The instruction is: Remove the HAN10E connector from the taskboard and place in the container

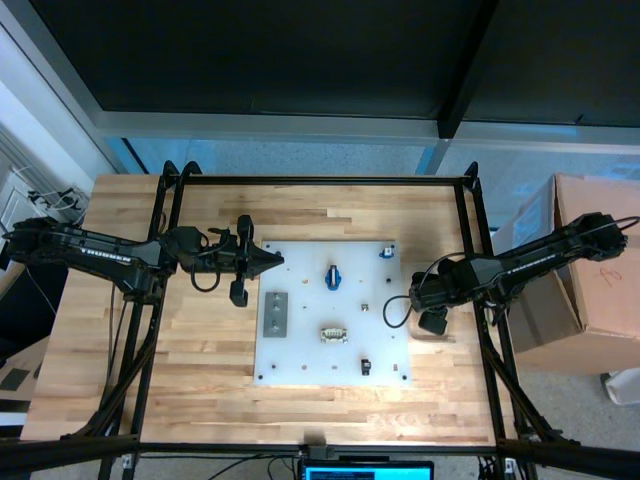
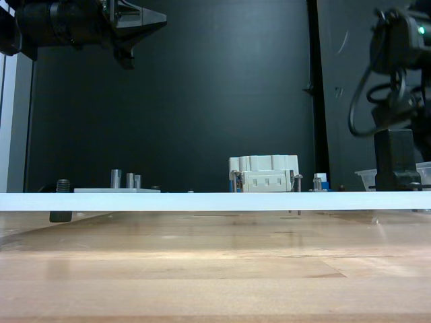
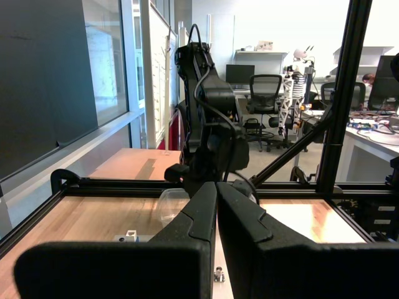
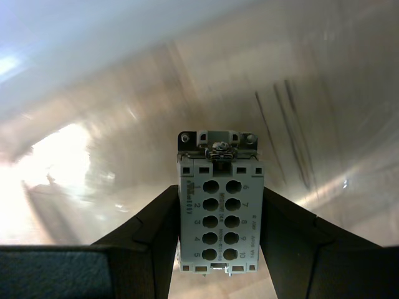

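Noted nearest the white taskboard (image 1: 300, 362), with a beige housing (image 1: 334, 335) seated on it. Found, just past the board's right edge, the right gripper (image 4: 218, 193) pointed downward and clamped on the HAN10E connector (image 4: 221, 215), pinched by its two long sides and clear of the board. Made out the clear container (image 2: 365, 177) just beside and beneath that gripper, with translucent plastic behind the part in the right wrist view. Judged the risks thus: if released too high, could bounce off the hard plastic and out. If released off-centre, could catch the rim and tip onto the table. If freed by too small an opening, could cling to one finger and lift away again. If lowered too far, could shove the light container aside. Placed the left gripper (image 1: 276, 258) farther back, raised high over the board's far left corner, fingers pressed together on nothing, well apart from the drop.
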`<action>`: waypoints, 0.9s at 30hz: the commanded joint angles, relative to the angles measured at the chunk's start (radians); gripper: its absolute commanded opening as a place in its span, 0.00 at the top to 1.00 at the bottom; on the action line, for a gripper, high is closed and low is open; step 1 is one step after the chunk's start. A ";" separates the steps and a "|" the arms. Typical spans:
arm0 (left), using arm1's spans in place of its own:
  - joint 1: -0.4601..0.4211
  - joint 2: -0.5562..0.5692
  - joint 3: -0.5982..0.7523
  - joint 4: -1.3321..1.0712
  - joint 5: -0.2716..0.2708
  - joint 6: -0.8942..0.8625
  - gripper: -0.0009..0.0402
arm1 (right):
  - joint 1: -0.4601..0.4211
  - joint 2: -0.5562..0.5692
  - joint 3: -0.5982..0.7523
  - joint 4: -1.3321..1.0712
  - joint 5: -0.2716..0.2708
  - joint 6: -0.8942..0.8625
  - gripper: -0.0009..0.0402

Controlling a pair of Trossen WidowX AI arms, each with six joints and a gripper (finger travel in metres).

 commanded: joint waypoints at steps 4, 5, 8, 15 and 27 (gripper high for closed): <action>0.000 0.000 0.000 0.000 0.000 0.000 0.98 | 0.000 -0.007 0.111 -0.113 0.023 -0.008 0.97; 0.000 0.000 0.000 0.000 0.000 0.000 0.98 | 0.000 -0.007 0.128 -0.126 0.023 -0.017 0.97; 0.000 0.000 0.000 0.000 0.000 0.000 0.98 | 0.000 -0.008 0.179 -0.160 0.023 -0.029 0.97; 0.000 0.000 0.000 0.000 0.000 0.000 0.98 | 0.000 -0.010 0.284 -0.234 0.023 -0.049 0.97; 0.000 0.000 0.000 0.000 0.000 0.000 0.98 | 0.000 -0.010 0.328 -0.278 0.025 -0.051 0.97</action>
